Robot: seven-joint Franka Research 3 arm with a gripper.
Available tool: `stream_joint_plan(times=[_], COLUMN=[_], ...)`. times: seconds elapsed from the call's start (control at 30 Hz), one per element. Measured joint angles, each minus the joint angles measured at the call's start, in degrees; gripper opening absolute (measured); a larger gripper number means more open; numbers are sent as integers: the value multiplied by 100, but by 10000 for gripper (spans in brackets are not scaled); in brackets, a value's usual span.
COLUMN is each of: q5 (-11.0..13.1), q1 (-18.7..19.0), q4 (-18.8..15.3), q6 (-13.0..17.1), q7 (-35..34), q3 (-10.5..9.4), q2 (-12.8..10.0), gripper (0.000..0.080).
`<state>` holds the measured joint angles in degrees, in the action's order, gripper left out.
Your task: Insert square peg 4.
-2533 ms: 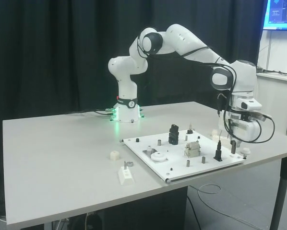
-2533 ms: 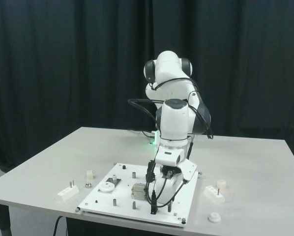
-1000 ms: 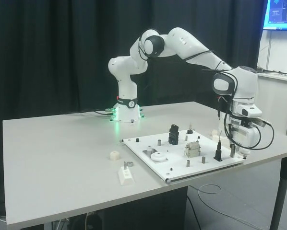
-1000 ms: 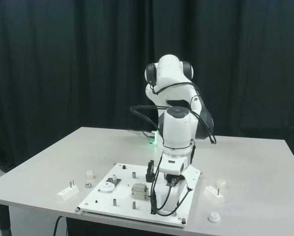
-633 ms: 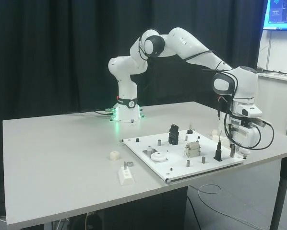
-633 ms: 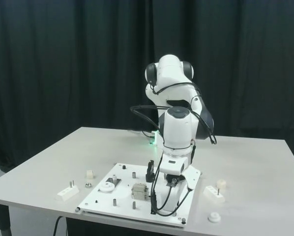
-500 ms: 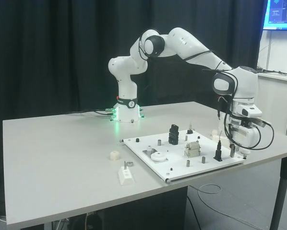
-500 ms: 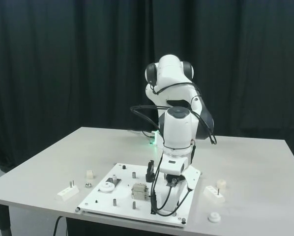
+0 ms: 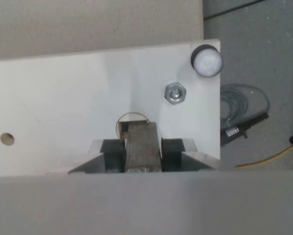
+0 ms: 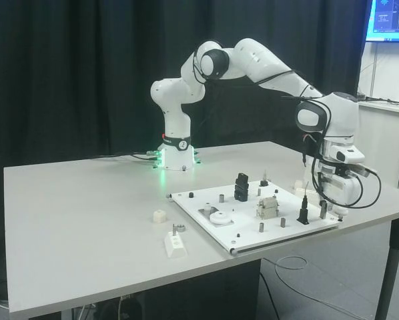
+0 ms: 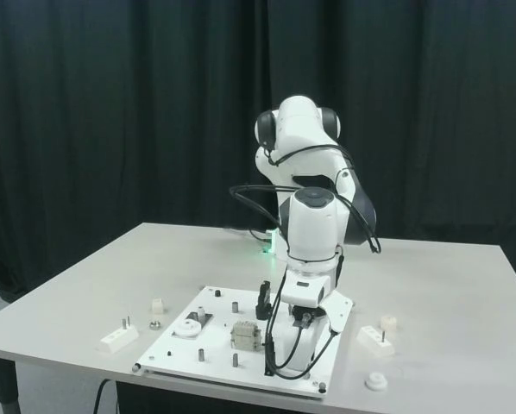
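In the wrist view my gripper [image 9: 142, 148] is shut on a grey square peg [image 9: 143, 155], held upright between the two black pads [image 9: 112, 149]. The peg's lower end stands at a round-edged hole [image 9: 131, 120] in the white board [image 9: 63, 98], near the board's corner. Whether the tip is inside the hole is hidden by the peg itself. In the first room view the gripper [image 10: 325, 205] sits low over the board's [image 10: 206, 200] right end, by the table edge. In the second room view the arm's wrist [image 11: 305, 332] covers the fingers.
A grey nut [image 9: 175, 93] and a white round cap [image 9: 207, 60] lie close to the hole. A black upright part [image 10: 303, 212], a grey-white block [image 10: 268, 208] and a black connector [image 10: 241, 187] stand on the board. White blocks [image 10: 175, 244] lie on the table.
Since 2.5 s ago the arm has stretched out and lowered the gripper with the peg onto the board's right end. Over the last second nothing has visibly moved.
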<state>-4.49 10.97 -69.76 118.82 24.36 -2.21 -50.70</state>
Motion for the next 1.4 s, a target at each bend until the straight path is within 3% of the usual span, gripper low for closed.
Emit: stream_joint_plan(times=[1.4], q5=[62], q1=[58], q4=[23], q6=[-134], q7=[80], q3=[39], q2=[-6], gripper=[153])
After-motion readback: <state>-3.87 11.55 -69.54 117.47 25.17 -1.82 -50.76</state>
